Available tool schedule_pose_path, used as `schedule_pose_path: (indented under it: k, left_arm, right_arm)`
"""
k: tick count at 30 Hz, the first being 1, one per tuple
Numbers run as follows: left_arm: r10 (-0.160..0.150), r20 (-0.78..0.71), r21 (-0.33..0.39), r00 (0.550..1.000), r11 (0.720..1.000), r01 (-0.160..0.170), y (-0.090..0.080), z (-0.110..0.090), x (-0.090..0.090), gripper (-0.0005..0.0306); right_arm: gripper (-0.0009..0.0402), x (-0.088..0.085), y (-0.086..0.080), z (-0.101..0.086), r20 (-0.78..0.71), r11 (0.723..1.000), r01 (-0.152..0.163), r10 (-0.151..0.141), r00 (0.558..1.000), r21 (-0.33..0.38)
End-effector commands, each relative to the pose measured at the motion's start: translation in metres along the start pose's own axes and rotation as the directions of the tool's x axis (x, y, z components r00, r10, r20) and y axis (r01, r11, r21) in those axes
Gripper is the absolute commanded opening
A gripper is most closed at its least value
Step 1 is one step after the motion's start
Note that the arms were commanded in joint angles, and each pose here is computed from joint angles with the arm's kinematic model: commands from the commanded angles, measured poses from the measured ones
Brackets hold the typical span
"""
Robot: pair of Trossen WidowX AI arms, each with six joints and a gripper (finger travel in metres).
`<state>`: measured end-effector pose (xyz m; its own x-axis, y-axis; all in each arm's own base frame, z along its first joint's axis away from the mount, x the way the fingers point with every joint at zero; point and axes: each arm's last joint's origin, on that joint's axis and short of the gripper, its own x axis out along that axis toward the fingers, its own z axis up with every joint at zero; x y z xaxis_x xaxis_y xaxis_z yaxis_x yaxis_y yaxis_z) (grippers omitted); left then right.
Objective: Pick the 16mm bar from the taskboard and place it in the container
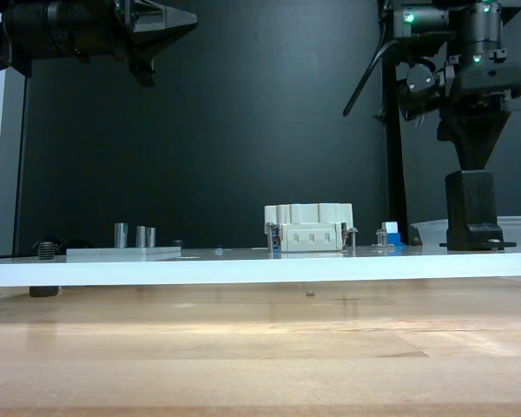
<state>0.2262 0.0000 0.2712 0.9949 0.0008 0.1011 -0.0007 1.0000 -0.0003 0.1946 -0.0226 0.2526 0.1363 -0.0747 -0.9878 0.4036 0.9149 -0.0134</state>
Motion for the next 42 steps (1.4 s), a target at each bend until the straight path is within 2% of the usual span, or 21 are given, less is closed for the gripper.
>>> schedule_pose_path:
  k: [1, 8, 17, 34, 42]
  left_arm:
    - [0.0, 0.0, 0.0, 1.0, 1.0, 0.0, 0.0, 0.0, 0.0001, 0.0]
    - [0.0, 0.0, 0.0, 1.0, 1.0, 0.0, 0.0001, 0.0, 0.0001, 0.0]
    - [0.0, 0.0, 0.0, 1.0, 1.0, 0.0, 0.0, 0.0, 0.0001, 0.0]
    - [0.0, 0.0, 0.0, 1.0, 1.0, 0.0, 0.0001, 0.0, 0.0001, 0.0]
    - [0.0, 0.0, 0.0, 1.0, 1.0, 0.0, 0.0, 0.0, 0.0001, 0.0]
  right_arm:
    - [0.002, 0.003, -0.0055, -0.0018, -0.014, 1.0, 0.008, -0.008, 1.0, 0.026]
    - [0.003, 0.0118, -0.0151, -0.0101, -0.043, 0.998, 0.023, -0.02, 0.999, 0.064]
    - [0.0101, 0.0121, -0.0152, -0.0106, -0.04, 0.997, 0.023, -0.02, 0.999, 0.073]
    - [0.02, 0.0121, -0.0153, -0.0113, -0.047, 0.996, 0.025, -0.022, 0.999, 0.086]
    - [0.0212, 0.0121, -0.0153, -0.0112, -0.046, 0.996, 0.025, -0.021, 0.999, 0.086]
